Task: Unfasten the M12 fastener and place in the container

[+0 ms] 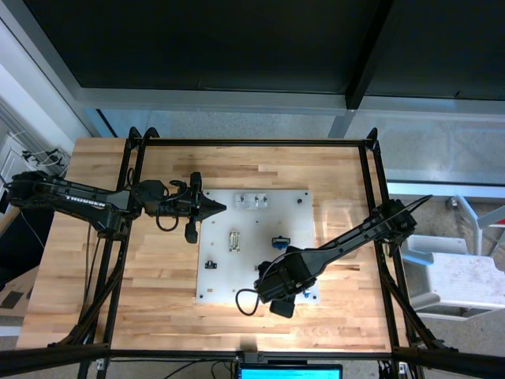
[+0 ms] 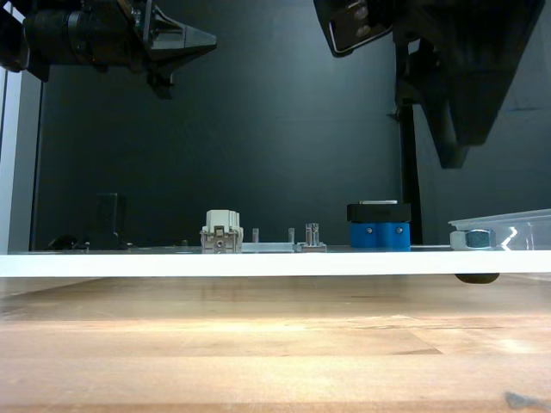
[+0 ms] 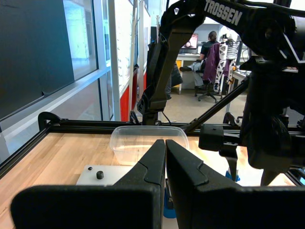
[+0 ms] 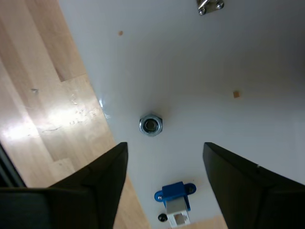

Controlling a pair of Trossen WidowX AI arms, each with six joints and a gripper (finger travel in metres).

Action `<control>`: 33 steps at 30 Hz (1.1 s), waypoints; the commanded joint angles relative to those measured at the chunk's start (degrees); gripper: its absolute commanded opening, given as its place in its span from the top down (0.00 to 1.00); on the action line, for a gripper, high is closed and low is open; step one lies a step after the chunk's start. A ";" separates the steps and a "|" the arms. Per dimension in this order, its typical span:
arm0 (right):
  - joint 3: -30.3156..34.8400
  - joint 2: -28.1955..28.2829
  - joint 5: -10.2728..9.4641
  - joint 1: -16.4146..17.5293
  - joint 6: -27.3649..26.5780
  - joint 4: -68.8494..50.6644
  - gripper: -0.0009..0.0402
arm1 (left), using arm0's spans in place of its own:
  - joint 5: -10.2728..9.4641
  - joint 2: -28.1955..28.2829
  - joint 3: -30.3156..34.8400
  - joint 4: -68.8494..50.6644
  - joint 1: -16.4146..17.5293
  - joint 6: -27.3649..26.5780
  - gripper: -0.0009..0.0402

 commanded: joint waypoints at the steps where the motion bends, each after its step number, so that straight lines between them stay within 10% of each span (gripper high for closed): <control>1: -0.76 -0.09 0.39 0.07 -0.02 0.83 0.36 | 0.00 0.00 0.00 0.00 0.02 0.00 0.98; 33: -3.26 4.39 1.66 0.90 -2.99 4.50 0.33 | 0.00 0.00 0.00 0.09 0.00 0.00 0.98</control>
